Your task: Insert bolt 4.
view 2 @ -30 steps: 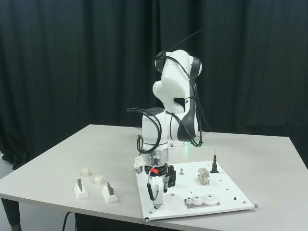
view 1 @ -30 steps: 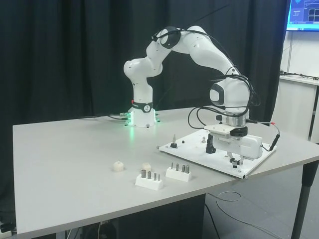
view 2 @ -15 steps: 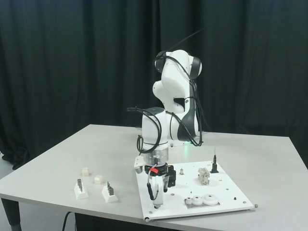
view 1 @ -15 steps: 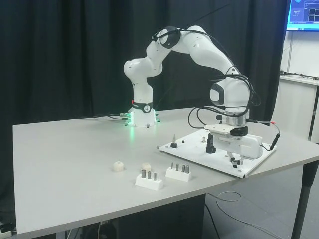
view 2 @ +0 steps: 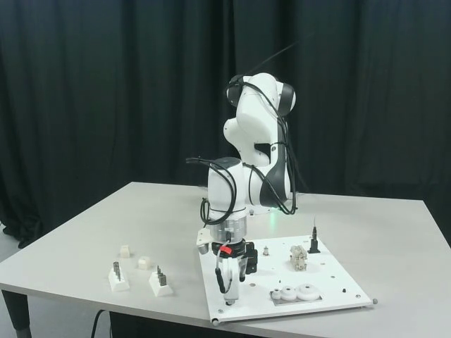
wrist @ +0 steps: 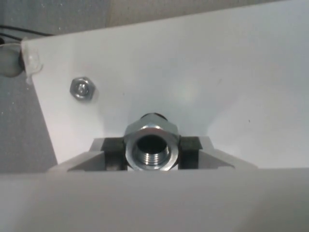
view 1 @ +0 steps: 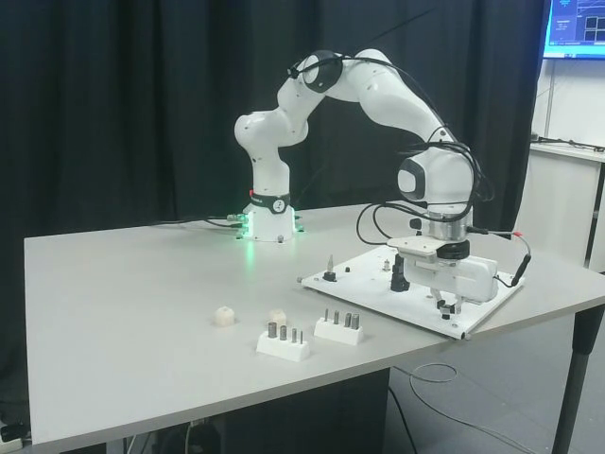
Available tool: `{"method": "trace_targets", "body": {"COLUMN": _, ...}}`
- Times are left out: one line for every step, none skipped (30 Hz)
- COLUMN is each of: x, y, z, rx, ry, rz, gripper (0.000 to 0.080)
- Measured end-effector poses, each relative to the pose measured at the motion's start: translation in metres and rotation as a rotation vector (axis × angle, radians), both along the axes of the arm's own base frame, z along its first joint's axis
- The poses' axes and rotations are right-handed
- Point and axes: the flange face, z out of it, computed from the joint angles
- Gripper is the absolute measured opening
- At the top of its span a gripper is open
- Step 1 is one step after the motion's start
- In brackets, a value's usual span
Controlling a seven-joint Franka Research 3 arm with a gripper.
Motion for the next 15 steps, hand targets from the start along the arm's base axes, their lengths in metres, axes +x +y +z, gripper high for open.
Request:
{"method": "trace_targets", "body": {"x": 0.0, "y": 0.0, "z": 0.0, "rx": 0.0, "ry": -0.002, "rz": 0.001, "gripper": 0.0226}}
{"method": "trace_targets", "body": {"x": 0.001, "y": 0.0, "z": 0.001, "rx": -0.001, "ry": -0.006, "rz": 0.002, "gripper": 0.0226}}
{"method": "trace_targets", "body": {"x": 0.001, "y": 0.0, "z": 0.001, "rx": -0.001, "ry": -0.01, "rz": 0.004, "gripper": 0.0289}}
{"method": "trace_targets", "body": {"x": 0.001, "y": 0.001, "z": 0.002, "rx": -0.002, "ry": -0.013, "rz": 0.005, "gripper": 0.0289}}
{"method": "trace_targets", "body": {"x": 0.002, "y": 0.001, "z": 0.002, "rx": -0.002, "ry": -0.016, "rz": 0.007, "gripper": 0.0289}}
{"method": "trace_targets", "body": {"x": 0.002, "y": 0.001, "z": 0.003, "rx": -0.002, "ry": -0.018, "rz": 0.01, "gripper": 0.0289}}
{"method": "trace_targets", "body": {"x": 0.002, "y": 0.002, "z": 0.004, "rx": -0.002, "ry": -0.02, "rz": 0.012, "gripper": 0.0289}}
{"method": "trace_targets", "body": {"x": 0.003, "y": 0.002, "z": 0.005, "rx": -0.002, "ry": -0.022, "rz": 0.014, "gripper": 0.0289}}
{"method": "trace_targets", "body": {"x": 0.003, "y": 0.002, "z": 0.006, "rx": -0.002, "ry": -0.024, "rz": 0.016, "gripper": 0.0607}}
{"method": "trace_targets", "body": {"x": 0.004, "y": 0.003, "z": 0.007, "rx": -0.002, "ry": -0.027, "rz": 0.017, "gripper": 0.0607}}
{"method": "trace_targets", "body": {"x": 0.004, "y": 0.003, "z": 0.009, "rx": -0.002, "ry": -0.029, "rz": 0.017, "gripper": 0.0607}}
{"method": "trace_targets", "body": {"x": 0.004, "y": 0.003, "z": 0.011, "rx": -0.002, "ry": -0.031, "rz": 0.018, "gripper": 0.0607}}
{"method": "trace_targets", "body": {"x": 0.005, "y": 0.003, "z": 0.013, "rx": -0.001, "ry": -0.034, "rz": 0.018, "gripper": 0.0607}}
{"method": "trace_targets", "body": {"x": 0.005, "y": 0.003, "z": 0.015, "rx": -0.001, "ry": -0.036, "rz": 0.018, "gripper": 0.0607}}
{"method": "trace_targets", "body": {"x": 0.005, "y": 0.003, "z": 0.017, "rx": 0.0, "ry": -0.038, "rz": 0.018, "gripper": 0.0757}}
